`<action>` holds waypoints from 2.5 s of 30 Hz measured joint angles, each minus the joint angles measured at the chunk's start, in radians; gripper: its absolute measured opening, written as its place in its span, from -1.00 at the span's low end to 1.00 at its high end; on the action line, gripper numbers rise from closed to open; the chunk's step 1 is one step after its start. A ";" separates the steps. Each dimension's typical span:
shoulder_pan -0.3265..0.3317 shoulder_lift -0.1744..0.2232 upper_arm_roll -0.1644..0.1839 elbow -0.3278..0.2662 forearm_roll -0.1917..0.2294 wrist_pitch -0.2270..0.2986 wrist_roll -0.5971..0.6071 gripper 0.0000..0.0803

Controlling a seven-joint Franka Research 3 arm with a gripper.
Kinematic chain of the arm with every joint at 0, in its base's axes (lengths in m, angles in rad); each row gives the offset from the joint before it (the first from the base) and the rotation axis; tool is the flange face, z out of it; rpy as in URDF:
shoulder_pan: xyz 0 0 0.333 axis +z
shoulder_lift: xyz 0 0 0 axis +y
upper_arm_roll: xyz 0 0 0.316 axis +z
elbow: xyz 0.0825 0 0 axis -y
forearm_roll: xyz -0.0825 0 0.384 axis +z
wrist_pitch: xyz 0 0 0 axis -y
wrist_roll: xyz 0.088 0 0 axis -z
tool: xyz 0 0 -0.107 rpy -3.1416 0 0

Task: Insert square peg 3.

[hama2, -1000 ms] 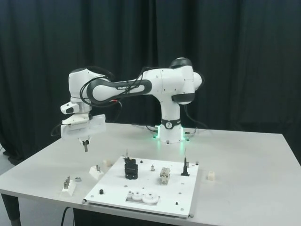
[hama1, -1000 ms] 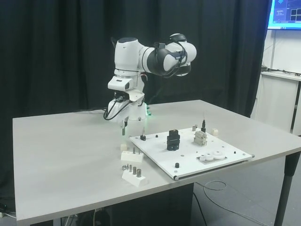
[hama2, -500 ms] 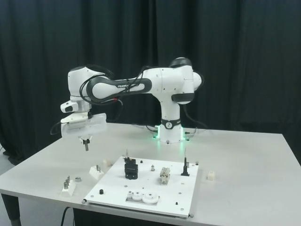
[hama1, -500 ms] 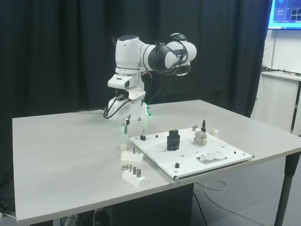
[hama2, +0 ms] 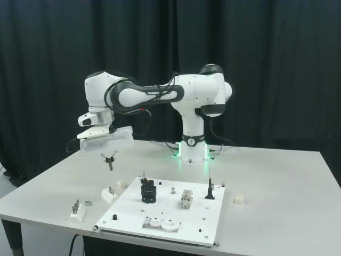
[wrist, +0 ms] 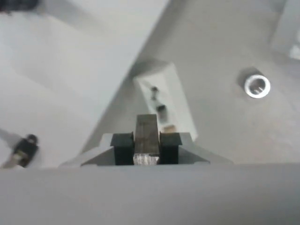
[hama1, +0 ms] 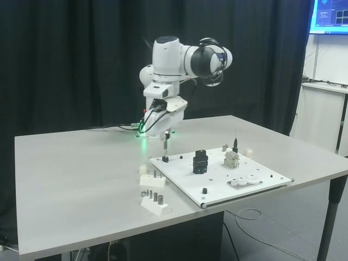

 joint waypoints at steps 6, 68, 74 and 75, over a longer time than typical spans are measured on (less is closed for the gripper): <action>0.053 0.000 -0.015 -0.006 -0.028 -0.027 0.063 -0.72; 0.622 -0.038 -0.013 -0.117 -0.078 0.112 0.959 -0.72; 0.655 -0.042 0.007 -0.127 -0.070 0.137 1.024 -0.72; 0.659 -0.042 0.010 -0.129 -0.068 0.143 1.029 -0.72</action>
